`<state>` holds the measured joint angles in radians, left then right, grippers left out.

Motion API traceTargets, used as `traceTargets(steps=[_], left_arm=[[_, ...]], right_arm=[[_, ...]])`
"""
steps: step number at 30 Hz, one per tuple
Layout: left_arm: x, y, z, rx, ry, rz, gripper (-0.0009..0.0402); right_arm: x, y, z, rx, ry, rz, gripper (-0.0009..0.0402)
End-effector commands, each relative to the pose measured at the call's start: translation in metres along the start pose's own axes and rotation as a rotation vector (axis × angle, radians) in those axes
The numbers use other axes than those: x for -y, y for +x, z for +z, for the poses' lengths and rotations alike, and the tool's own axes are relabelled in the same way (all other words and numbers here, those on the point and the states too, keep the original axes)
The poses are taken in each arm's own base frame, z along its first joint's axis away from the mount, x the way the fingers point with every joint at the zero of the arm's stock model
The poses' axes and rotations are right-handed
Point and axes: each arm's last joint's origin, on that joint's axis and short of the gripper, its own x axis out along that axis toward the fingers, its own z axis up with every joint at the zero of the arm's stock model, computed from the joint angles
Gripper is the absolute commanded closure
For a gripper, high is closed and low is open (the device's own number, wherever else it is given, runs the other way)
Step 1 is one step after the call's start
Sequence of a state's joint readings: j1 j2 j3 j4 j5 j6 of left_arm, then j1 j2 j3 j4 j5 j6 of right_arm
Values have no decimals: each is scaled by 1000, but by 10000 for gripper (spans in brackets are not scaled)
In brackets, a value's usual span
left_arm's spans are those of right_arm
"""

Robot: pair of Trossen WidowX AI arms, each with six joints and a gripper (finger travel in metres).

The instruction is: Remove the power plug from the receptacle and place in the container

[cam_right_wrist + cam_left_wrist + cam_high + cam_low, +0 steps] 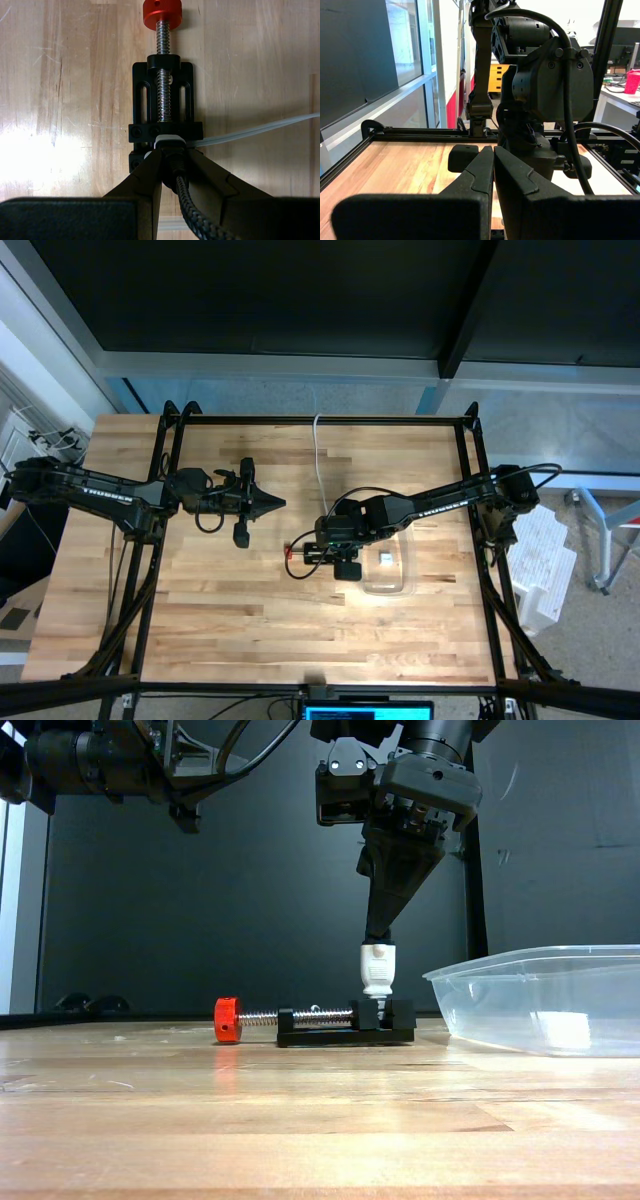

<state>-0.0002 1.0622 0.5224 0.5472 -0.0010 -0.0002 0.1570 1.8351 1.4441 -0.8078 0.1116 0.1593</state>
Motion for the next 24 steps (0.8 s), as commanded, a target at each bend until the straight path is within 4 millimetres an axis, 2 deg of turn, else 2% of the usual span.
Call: traceTargets(steps=[1,24], left_arm=[[0,0,0,0,0,0,393],[0,0,0,0,0,0,393]], right_arm=[[1,-6,0,12,2,-1,393],[5,-36,-5,34,4,3,393]])
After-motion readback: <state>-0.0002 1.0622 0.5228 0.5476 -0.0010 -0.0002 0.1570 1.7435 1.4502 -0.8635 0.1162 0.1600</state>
